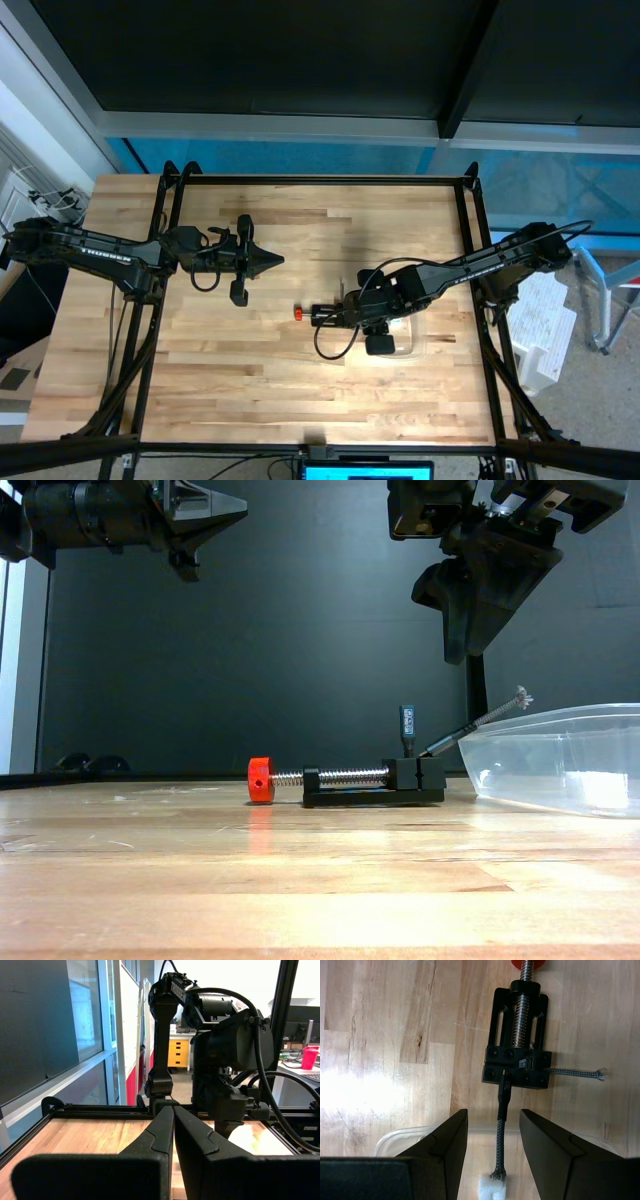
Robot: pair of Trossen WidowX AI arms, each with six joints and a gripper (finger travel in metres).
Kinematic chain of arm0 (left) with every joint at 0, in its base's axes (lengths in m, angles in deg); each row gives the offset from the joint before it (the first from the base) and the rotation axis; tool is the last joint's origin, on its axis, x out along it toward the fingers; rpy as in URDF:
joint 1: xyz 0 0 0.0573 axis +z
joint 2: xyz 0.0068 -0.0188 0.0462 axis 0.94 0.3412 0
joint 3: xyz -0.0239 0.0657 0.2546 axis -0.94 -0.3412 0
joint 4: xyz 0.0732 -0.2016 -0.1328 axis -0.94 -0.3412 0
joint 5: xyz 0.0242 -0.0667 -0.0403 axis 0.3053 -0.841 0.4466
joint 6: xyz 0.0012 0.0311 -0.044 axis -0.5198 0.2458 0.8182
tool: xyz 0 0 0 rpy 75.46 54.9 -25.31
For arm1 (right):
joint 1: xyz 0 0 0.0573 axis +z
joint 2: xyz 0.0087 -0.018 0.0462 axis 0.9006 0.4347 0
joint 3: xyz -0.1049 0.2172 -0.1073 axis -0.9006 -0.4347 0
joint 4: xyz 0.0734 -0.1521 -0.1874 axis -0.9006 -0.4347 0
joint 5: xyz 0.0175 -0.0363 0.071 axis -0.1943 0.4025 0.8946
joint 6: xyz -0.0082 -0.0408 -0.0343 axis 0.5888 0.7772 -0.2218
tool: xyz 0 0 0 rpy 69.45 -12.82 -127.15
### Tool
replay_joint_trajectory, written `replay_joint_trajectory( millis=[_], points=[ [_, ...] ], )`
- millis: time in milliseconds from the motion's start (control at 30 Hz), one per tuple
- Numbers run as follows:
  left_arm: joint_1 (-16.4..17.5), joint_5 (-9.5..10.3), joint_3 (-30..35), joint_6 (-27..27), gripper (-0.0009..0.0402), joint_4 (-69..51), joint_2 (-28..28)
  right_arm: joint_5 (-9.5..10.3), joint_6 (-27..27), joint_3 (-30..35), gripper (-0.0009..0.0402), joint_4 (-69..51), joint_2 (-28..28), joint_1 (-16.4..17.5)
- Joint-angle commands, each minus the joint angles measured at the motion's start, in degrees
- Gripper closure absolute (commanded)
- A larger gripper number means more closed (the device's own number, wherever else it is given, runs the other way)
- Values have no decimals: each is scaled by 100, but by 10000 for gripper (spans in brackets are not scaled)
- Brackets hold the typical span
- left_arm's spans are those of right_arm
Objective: Pick the usb-c connector and install on the hub
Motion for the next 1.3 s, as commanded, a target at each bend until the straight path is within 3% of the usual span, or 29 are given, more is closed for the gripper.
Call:
replay_joint_trajectory(
  millis=[33, 433, 600, 1033, 1133, 1300],
  points=[
    [0, 0, 2, -2, 393, 0, 0, -4, -13, 0, 251, 0, 4, 7],
    [2, 0, 2, -2, 393, 0, 0, -22, -131, 0, 251, -11, 4, 26],
    [0, 0, 2, -2, 393, 0, 0, -302, -291, 28, 251, -20, 133, 44],
    [0, 0, 2, -2, 393, 0, 0, -426, -306, 192, 229, -33, 715, 214],
    [2, 0, 2, -2, 393, 0, 0, -658, -291, 190, 225, -17, 820, 216],
    [2, 0, 2, -2, 393, 0, -2, -765, -144, 184, 224, 20, 907, 214]
  ],
)
